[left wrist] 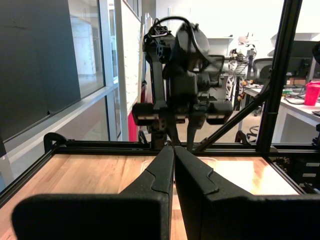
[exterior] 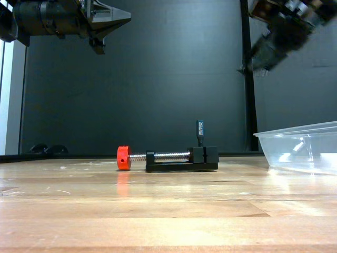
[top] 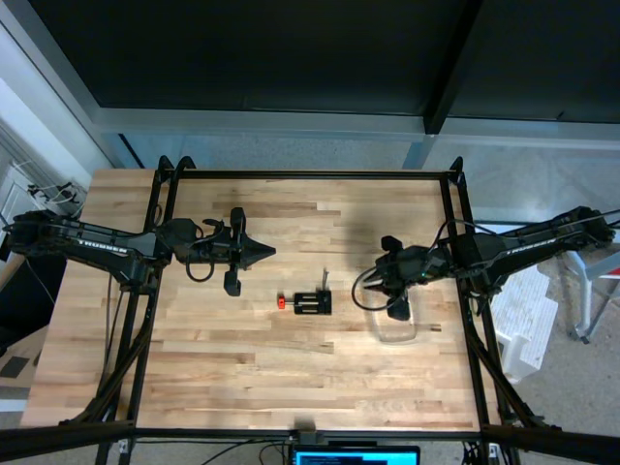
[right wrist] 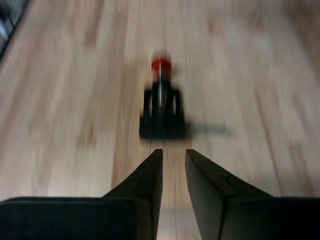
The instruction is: Remove the USB-C connector from taskboard and place in the container
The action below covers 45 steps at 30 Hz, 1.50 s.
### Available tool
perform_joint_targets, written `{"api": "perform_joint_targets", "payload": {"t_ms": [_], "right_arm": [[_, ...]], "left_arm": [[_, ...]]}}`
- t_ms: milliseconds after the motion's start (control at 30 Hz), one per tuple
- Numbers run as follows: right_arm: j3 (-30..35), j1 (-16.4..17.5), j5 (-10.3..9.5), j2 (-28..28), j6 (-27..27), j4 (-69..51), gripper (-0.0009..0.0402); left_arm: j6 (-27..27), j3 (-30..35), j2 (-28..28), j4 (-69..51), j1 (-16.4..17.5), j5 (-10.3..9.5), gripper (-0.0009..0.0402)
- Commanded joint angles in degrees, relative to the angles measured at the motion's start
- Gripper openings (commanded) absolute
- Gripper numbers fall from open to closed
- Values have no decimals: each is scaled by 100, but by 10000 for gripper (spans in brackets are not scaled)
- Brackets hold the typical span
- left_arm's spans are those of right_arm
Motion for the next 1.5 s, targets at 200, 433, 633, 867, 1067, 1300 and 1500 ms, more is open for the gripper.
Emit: {"api": "perform_joint_targets", "payload": {"t_ms": [200,433,633,867,1067,1300,1500], "right_arm": [[-7,-442,-63,7,-452,1410,1],[140,-767,-586,59,-564,1956,0],[332,-833,-608,155,-682,2267,0],[175,-876,-649,295,-680,3117,0],[-33,-1021,-669,402,-678,3873,0],[-413,-1167,-807,398,-638,4583,0],[-704,-1174,-935,389,-634,5021,0]], "left_arm": [[2,0,2,4,0,0,0],[2,0,0,2,2,0,0],[2,0,0,4,0,0,0],[2,0,2,4,0,0,0],[2,0,0,2,0,2,0],[2,0,0,4,2,2,0],[2,0,0,4,0,0,0]]}}
